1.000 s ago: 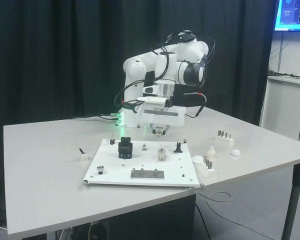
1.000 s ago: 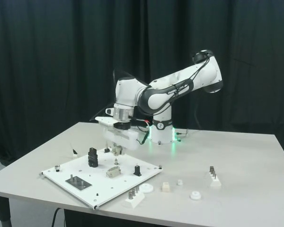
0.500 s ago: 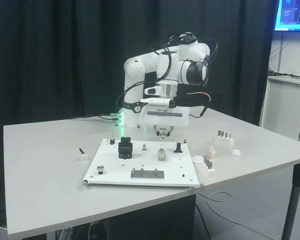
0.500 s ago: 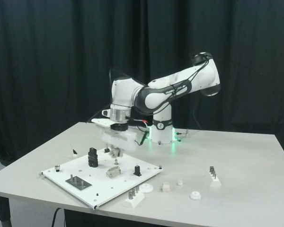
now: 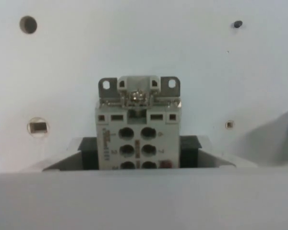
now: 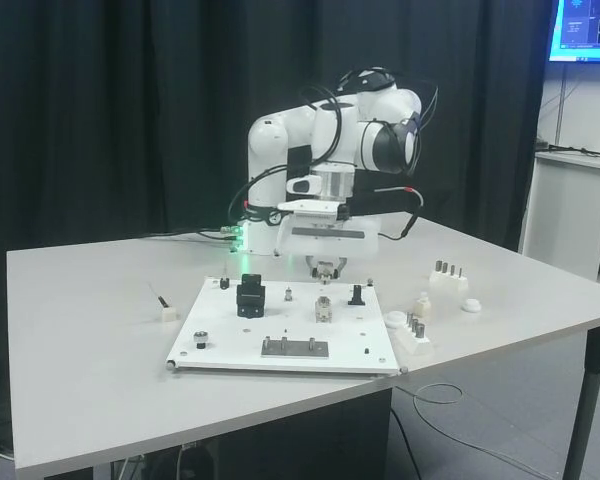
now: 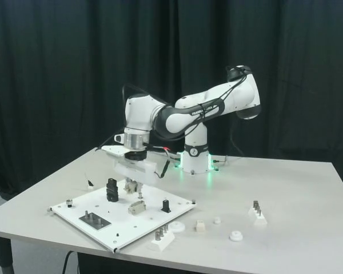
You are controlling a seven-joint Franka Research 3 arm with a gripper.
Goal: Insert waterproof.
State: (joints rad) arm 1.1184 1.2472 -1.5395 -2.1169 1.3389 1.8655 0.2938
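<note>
Jaws (image 6: 323,268) above connector (image 5: 138,128), seemingly unobstructed.

Black curtains (image 6: 130,110) hang across the whole background in both room views. A grey table (image 6: 80,330) fills the foreground. At the right edge stands a white cabinet (image 6: 570,210); a lit screen (image 6: 587,30) occupies the upper right corner.

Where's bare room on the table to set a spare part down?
The grey table is bare beside the white board, past the small white block. The opposite side is crowded with white peg stands and caps. The arm hangs over the board.
</note>
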